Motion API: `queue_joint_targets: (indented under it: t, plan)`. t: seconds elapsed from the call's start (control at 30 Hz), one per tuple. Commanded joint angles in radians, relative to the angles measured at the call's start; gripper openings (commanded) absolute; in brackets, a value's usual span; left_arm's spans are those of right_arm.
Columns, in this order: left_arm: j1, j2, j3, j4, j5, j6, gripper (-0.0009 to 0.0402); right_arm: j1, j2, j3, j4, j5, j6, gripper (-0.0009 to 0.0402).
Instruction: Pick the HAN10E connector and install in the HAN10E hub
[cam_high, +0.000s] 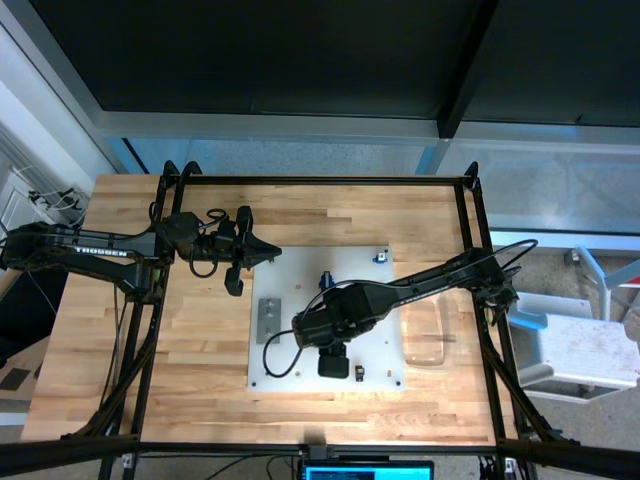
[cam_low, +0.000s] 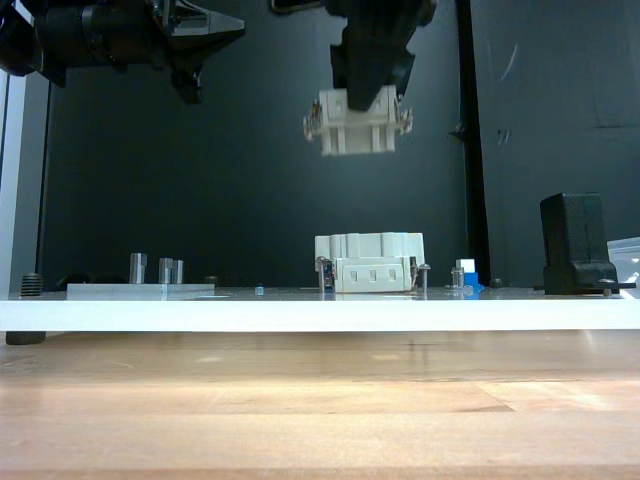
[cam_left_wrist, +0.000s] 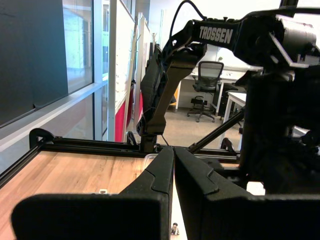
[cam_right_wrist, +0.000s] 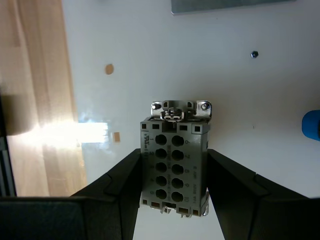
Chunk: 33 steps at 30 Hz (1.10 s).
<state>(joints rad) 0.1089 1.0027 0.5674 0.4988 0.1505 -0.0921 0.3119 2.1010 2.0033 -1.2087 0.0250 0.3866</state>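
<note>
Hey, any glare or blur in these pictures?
Right wrist view: bright glare where the table meets the white board; over it, the HAN10E connector in the right end effector is sharp. Low view: it looks slightly blurred, higher than the HAN10E hub. Left wrist view: the shut left end effector, raised left of the board, is dark.

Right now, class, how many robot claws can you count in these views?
2. The left claw, shut and empty, hangs raised beside the white board's left edge. The right claw grips the grey plug in the air above the board. None seems hidden.
</note>
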Motion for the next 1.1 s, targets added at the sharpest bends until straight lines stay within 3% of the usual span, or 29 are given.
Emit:
queue_joint_targets:
  t: [0.03, 0.17, 0.87, 1.1]
  plan:
    - [0.000, 0.000, 0.000, 0.001, 0.000, 0.000, 0.0000, -0.005, 0.001, -0.029, 0.032, -0.004, -0.016, 0.0039]
    - [0.000, 0.000, 0.000, 0.000, 0.000, 0.000, 0.0000, -0.006, -0.001, -0.061, 0.075, -0.071, -0.035, 0.0039]
    - [0.000, 0.000, 0.000, 0.001, 0.000, 0.000, 0.0000, -0.027, -0.003, -0.150, 0.150, -0.060, -0.064, 0.0039]
    - [0.000, 0.000, 0.000, 0.001, 0.000, 0.000, 0.0000, -0.037, -0.020, -0.217, 0.205, -0.074, -0.063, 0.0039]
